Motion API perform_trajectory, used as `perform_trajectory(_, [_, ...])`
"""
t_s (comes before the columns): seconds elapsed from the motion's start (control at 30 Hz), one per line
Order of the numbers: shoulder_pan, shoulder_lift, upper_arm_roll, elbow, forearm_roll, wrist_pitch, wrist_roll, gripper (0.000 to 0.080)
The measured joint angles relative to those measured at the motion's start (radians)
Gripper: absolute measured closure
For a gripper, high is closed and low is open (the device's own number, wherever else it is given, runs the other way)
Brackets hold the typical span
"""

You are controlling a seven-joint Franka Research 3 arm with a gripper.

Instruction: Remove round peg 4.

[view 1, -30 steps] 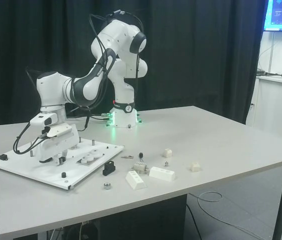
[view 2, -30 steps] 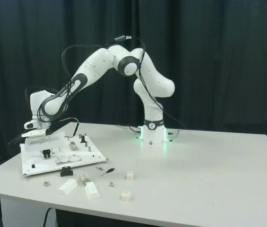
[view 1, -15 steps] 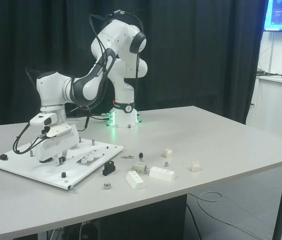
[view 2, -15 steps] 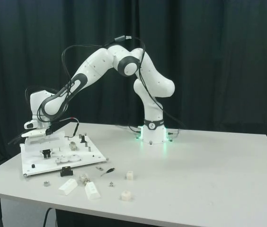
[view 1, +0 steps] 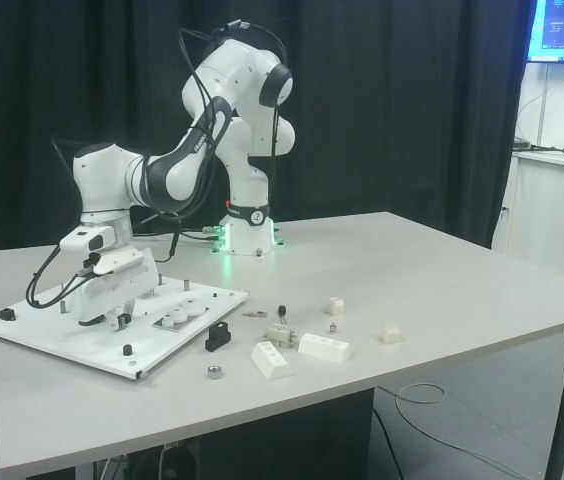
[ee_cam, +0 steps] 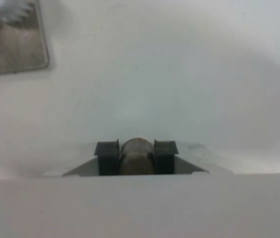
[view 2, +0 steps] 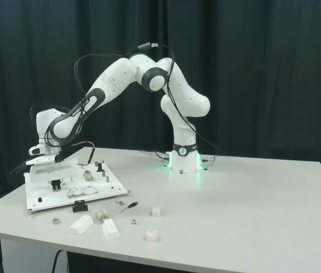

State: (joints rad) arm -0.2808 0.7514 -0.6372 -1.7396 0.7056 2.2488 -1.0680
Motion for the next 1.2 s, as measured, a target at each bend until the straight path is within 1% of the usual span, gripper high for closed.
perform_trajectory(0.63, [0.000,0.000,0.001,0.000,0.002,-0.001,-0.001,0.0656])
perform_trajectory(0.77, [0.000,0.000,0.000,0.000,0.002,-0.001,0.019,0.0656])
perform_trajectory(1.0, [0.000,0.000,0.000,0.001,0.002,-0.001,0.090,0.0656])
perform_trajectory(1.2, [0.000,0.000,0.000,0.001,0.002,-0.001,0.109,0.0656])
